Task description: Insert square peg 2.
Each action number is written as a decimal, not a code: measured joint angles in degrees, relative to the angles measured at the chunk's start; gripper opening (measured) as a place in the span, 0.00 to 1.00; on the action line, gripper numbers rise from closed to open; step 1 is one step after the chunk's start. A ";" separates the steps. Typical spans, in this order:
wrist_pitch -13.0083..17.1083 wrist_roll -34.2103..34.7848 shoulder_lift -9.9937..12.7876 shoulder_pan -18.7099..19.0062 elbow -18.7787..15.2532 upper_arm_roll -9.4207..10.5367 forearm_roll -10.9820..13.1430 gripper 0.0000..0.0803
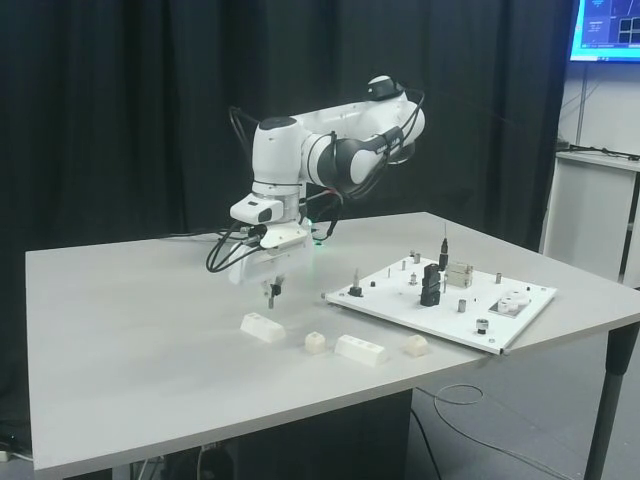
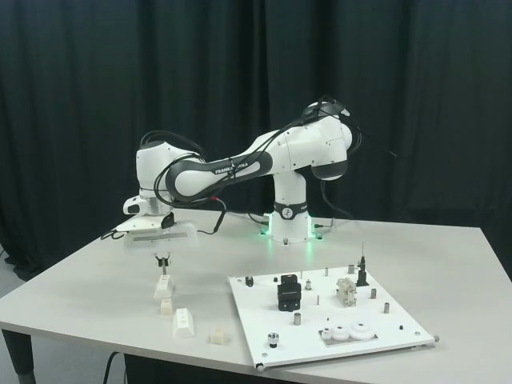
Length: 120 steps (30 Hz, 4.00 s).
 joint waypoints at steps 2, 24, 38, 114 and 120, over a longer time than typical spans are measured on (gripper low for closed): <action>0.05 0.00 0.00 0.00 0.01 0.00 0.01 0.10; -0.11 0.00 -0.04 0.39 0.12 0.01 0.36 0.10; -4.33 0.00 -0.73 3.58 -1.52 -0.43 1.73 0.10; 5.37 23.65 -2.77 43.00 -14.94 -2.56 2.30 0.10; 5.39 24.18 -2.97 43.12 -14.92 -1.89 1.90 0.10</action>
